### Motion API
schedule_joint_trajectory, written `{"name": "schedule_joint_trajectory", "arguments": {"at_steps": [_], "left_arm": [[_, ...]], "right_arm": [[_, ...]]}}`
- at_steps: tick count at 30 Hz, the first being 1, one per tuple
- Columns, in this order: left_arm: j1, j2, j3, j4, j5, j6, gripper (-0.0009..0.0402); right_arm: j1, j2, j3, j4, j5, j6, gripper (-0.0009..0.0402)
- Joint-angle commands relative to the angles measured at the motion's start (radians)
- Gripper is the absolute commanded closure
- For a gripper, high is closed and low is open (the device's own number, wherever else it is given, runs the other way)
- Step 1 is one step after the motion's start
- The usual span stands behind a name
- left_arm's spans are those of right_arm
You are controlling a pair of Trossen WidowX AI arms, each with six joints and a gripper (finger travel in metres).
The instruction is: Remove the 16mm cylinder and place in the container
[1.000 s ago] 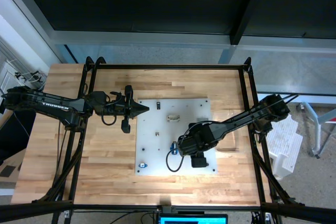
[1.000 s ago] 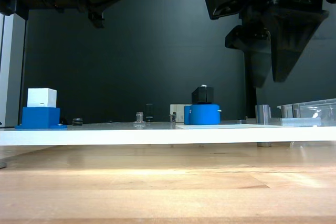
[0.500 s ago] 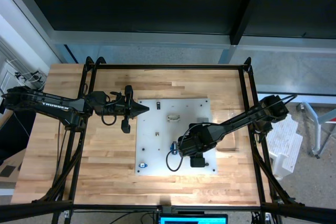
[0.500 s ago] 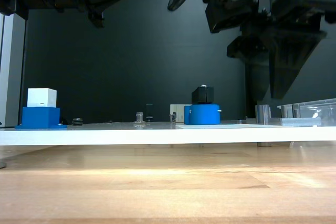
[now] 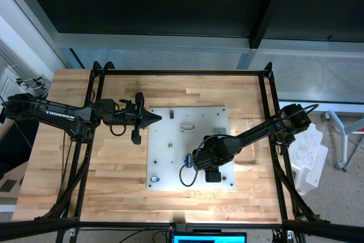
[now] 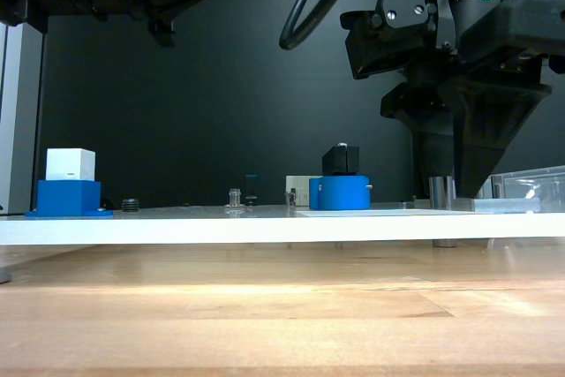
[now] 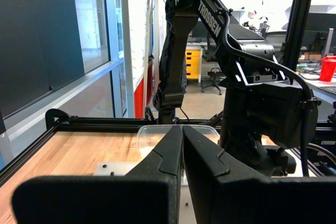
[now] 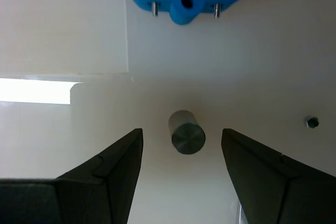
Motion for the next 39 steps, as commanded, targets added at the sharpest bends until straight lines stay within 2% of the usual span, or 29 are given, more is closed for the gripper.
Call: {"name": "schedule_joint_trajectory", "arguments": {"at_steps": [1,27,39], "left_arm": [[0.000,0.000,0.000,0.000,0.000,0.000,0.0393],[0.000,0.000,0.000,0.000,0.000,0.000,0.0393],[0.000,0.000,0.000,0.000,0.000,0.000,0.0393]], "right_arm": [[0.000,0.000,-0.003,0.003,0.000,-0.004,0.0204],[-0.001,0.000,-0.017,0.038,0.001,-0.006,0.0343],[-0.001,-0.009,-0.017,0.034,0.001,-0.006,0.0379]]}}
